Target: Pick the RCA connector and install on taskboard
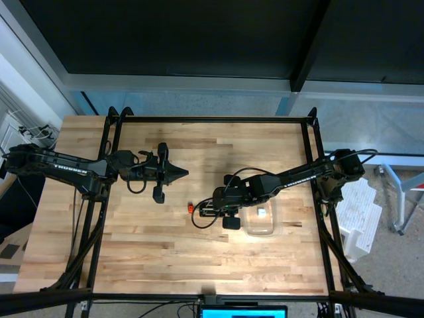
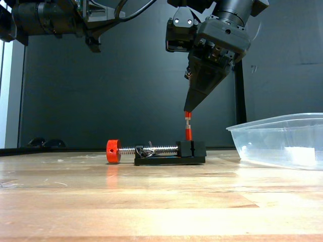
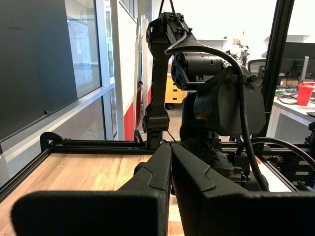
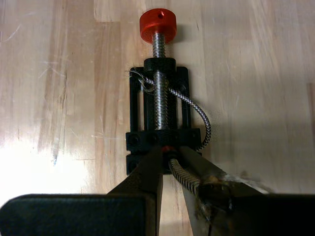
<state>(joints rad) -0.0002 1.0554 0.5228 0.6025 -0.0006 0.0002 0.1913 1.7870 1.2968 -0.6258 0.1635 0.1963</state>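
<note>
The taskboard (image 2: 194,149) is a small black block on the wood with a threaded rod and a red knob (image 2: 113,151) at its left end. My right gripper (image 2: 187,112) points straight down over the block's right end, shut on the RCA connector (image 2: 188,130). This thin red plug stands upright with its lower tip at the block's top. In the right wrist view the fingers close on the connector (image 4: 168,148) at the taskboard (image 4: 147,139), and its braided cable (image 4: 199,115) loops beside the rod. My left gripper (image 1: 175,173) hovers shut and empty, away to the left.
A clear plastic tray (image 2: 282,143) sits just right of the taskboard, close to the right arm, with a small white piece inside. A black metal frame (image 1: 212,120) borders the table. The left arm stretches in from the left edge.
</note>
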